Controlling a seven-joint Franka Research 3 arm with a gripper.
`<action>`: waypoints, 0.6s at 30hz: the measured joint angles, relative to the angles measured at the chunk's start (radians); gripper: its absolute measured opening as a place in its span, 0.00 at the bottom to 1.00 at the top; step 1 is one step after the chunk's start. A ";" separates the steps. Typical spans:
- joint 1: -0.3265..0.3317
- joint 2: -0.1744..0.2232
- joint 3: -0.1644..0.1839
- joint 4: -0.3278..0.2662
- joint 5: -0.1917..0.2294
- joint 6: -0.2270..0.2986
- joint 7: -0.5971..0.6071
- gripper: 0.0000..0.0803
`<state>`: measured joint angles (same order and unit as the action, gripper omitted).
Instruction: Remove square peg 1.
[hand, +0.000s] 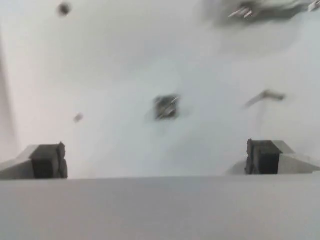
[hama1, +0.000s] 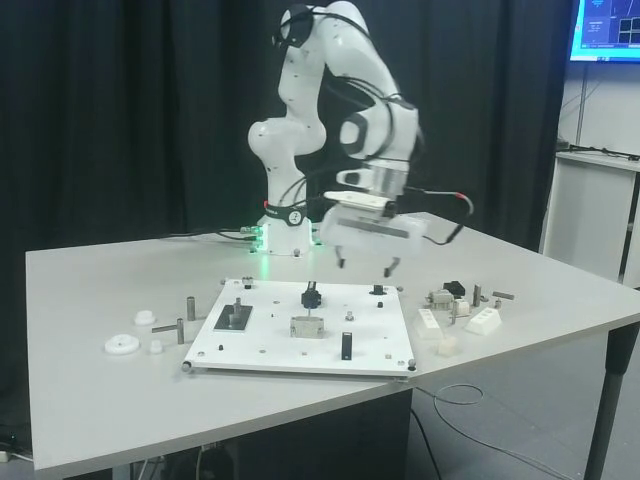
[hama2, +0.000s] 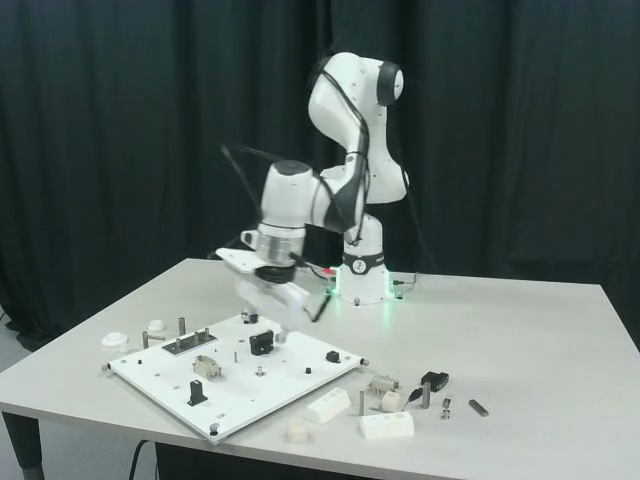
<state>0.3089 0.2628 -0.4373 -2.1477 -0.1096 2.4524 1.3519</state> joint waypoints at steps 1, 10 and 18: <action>-0.013 -0.002 0.000 -0.006 0.001 0.013 -0.008 1.00; -0.108 -0.008 0.000 -0.065 0.058 0.128 -0.136 1.00; -0.137 -0.005 -0.002 -0.116 0.163 0.198 -0.259 1.00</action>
<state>0.1723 0.2576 -0.4388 -2.2641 0.0532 2.6505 1.0927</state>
